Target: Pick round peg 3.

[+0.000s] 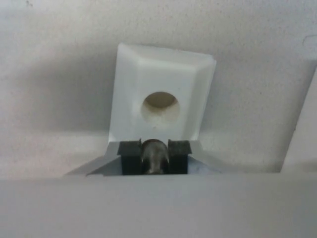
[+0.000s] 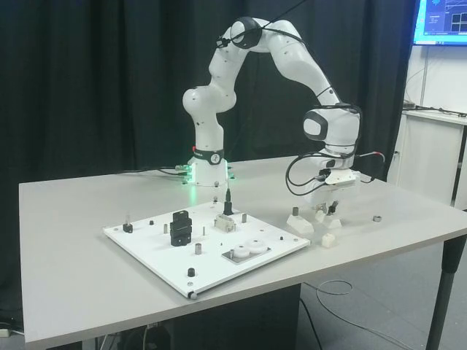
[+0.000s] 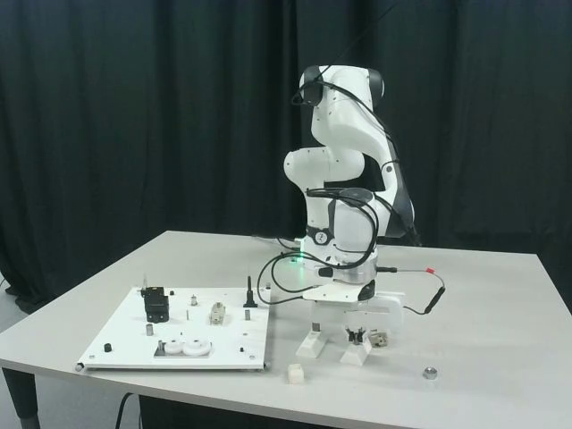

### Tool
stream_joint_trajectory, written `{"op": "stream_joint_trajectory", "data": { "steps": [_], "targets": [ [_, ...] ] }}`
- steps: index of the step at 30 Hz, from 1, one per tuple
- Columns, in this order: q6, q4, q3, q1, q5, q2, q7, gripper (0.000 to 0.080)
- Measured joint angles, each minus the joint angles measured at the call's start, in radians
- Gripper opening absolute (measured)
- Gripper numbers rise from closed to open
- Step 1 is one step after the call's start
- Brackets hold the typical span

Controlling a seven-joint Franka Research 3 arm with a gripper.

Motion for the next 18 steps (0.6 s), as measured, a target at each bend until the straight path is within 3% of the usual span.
{"op": "stream_joint_trajectory", "data": {
  "steps": [8,18],
  "targets": [
    [-0.011,0.000,-0.002,0.000,-0.003,-0.017,0.000,0.0109],
    [-0.069,0.001,-0.003,0.000,-0.004,-0.079,0.000,0.0109]
  ]
}}
